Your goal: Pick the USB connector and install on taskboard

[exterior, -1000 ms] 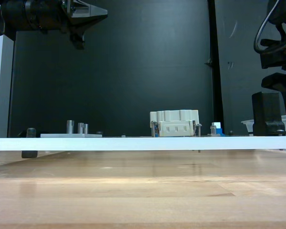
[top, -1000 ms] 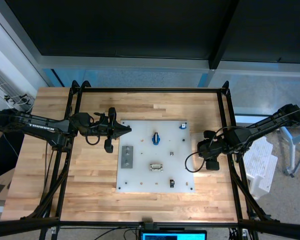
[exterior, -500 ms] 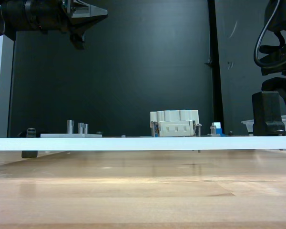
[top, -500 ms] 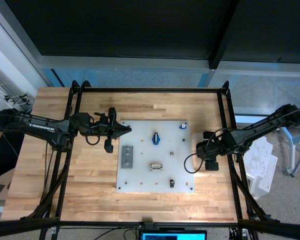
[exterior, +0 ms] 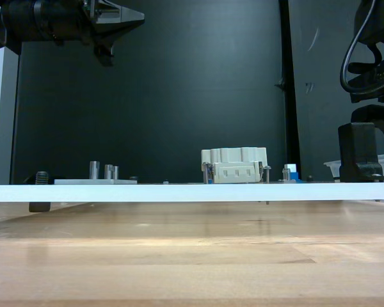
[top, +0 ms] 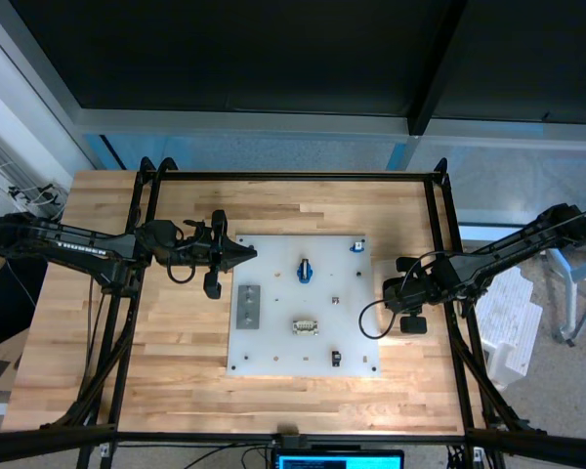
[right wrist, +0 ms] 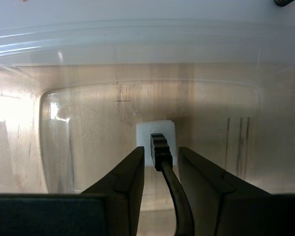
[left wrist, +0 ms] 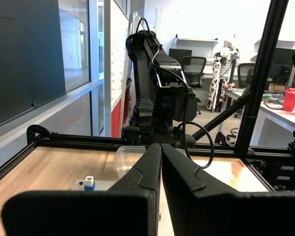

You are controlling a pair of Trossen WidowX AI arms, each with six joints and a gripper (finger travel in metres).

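Note:
The USB connector [right wrist: 160, 146], a small black plug on a dark cable, lies in a clear plastic tray [right wrist: 137, 78] against a small white cube [right wrist: 156, 129]. My right gripper [right wrist: 161, 150] is open, one finger on each side of the plug, with gaps showing. In the high view the right gripper [top: 397, 293] hangs just off the right edge of the white taskboard [top: 273, 352]. My left gripper [top: 242, 252] hovers shut over the board's upper left corner, and its fingers [left wrist: 150, 162] are pressed together.
The board carries a grey block [top: 247, 306], a blue part [top: 305, 270], a silver connector [top: 306, 326] and a black socket [top: 337, 359]. In the low view the socket [exterior: 357, 153] stands tall at the right. Black frame bars [top: 439, 254] run along the table's sides.
The right arm has shifted slightly toward the board's edge in the high view. The left arm has not moved.

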